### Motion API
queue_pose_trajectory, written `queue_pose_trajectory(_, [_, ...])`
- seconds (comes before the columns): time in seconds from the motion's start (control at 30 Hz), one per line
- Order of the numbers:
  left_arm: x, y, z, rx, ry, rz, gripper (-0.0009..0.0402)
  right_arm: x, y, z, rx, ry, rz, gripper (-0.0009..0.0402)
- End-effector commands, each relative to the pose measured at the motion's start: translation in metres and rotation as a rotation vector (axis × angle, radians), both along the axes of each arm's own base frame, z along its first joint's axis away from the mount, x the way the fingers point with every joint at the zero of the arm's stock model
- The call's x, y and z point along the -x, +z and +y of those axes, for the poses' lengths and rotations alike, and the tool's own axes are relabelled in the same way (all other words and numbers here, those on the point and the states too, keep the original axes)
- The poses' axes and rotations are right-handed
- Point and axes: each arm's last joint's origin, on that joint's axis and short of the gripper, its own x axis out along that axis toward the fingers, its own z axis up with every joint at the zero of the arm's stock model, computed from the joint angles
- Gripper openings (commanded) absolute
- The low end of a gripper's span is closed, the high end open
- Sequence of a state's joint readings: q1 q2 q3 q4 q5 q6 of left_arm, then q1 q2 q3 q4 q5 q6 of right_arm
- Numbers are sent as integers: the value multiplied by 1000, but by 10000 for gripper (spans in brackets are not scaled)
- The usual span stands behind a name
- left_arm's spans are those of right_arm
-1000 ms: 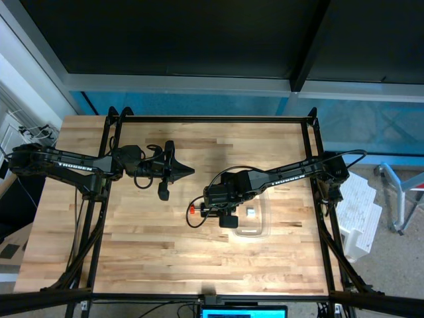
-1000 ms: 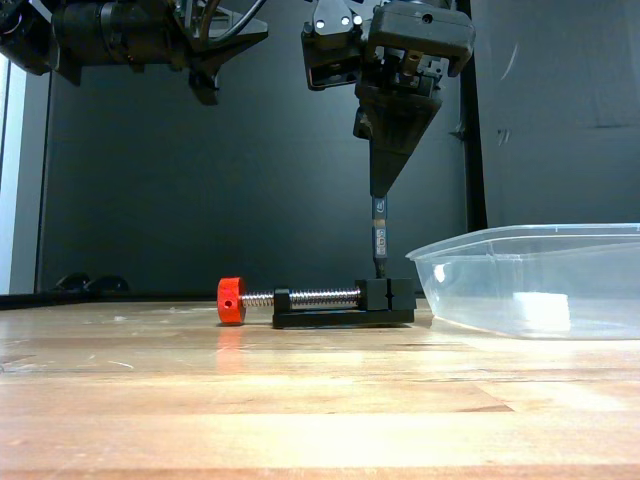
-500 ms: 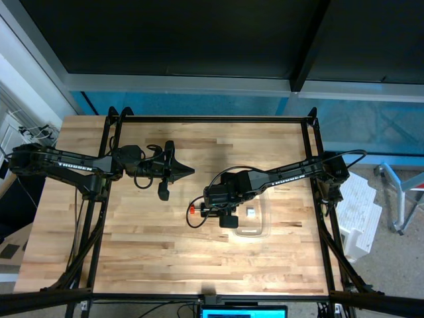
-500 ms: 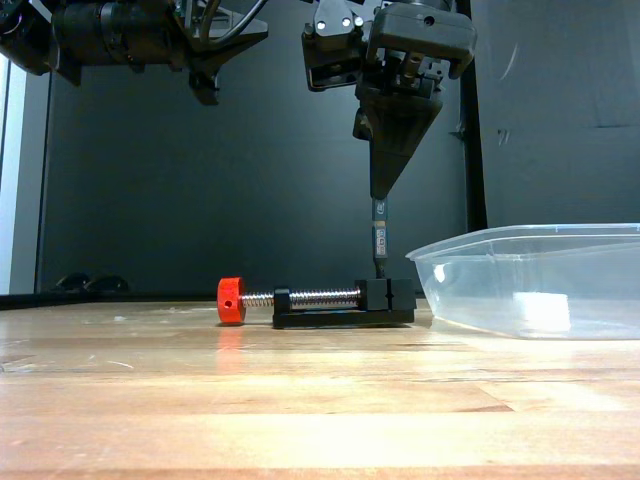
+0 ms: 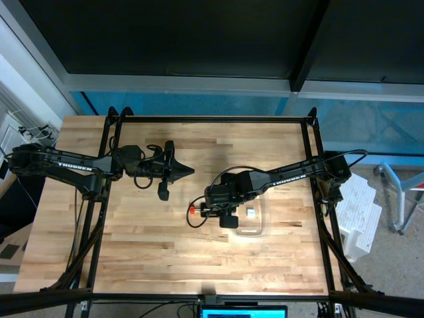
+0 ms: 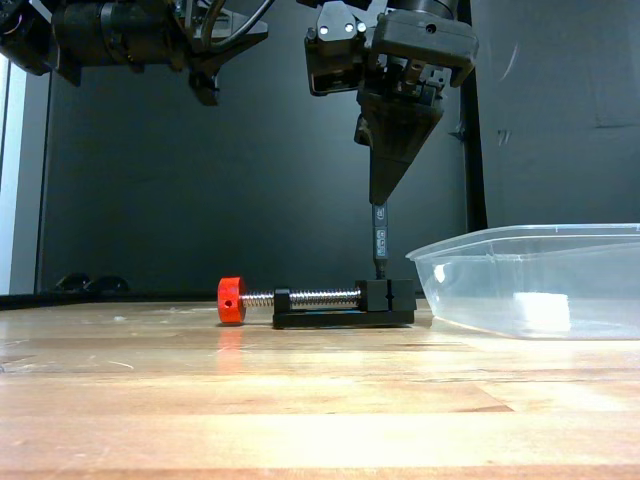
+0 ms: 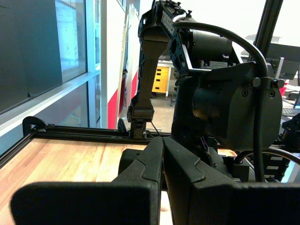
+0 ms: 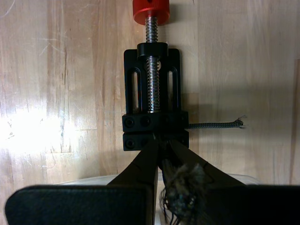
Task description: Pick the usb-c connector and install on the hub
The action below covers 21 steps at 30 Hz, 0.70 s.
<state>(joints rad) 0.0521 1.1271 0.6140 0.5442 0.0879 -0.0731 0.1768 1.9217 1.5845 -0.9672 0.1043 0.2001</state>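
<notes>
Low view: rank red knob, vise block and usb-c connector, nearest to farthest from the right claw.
1. usb-c connector, held upright in right claw.
2. vise block, directly beneath.
3. red knob, left end of the screw.
Left claw: shut, raised at left.

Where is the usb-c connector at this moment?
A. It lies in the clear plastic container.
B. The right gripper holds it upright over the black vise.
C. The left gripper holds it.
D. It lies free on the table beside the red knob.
B: the right gripper is shut on the usb-c connector, upright, its lower end at the top of the vise; the left gripper, shut, hovers high at the left, apart.
</notes>
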Motion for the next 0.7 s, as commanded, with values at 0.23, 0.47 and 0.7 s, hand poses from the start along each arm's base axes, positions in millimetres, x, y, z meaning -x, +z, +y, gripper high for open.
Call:
queue_pose_trajectory(0.23, [0, 0, 0, 0, 0, 0, 0, 0, -2, 0, 1, -2, 7, 0])
queue_pose_trajectory(0.47, [0, 0, 0, 0, 0, 0, 0, -1, -1, 0, 0, -1, 3, 22])
queue_pose_trajectory(0.7, [0, 0, 0, 0, 0, 0, 0, 0, 2, 0, 0, 2, -7, 86])
